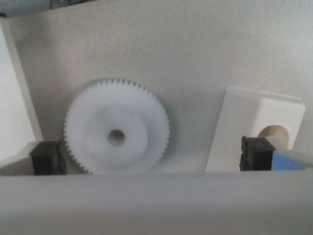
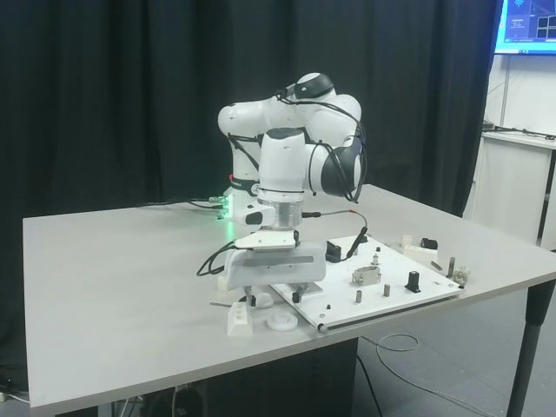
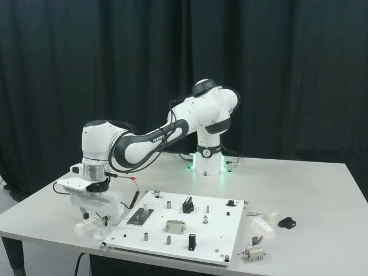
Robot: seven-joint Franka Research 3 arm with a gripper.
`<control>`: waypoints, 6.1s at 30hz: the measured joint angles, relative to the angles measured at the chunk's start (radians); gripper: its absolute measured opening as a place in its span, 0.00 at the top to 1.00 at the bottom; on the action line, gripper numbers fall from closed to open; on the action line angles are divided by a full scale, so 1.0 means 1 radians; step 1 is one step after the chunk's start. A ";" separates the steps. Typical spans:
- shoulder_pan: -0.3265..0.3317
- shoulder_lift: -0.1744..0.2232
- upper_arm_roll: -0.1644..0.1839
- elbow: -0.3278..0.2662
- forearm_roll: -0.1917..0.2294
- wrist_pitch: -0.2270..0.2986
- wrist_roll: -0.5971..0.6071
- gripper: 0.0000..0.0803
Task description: Remove small gear.
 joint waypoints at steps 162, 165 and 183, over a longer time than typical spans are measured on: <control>0.481 -0.009 -0.175 -0.576 0.045 -0.168 -0.111 0.00; 0.495 -0.009 -0.174 -0.587 0.047 -0.161 -0.111 0.00; 0.564 -0.009 -0.169 -0.663 0.051 -0.095 -0.111 0.00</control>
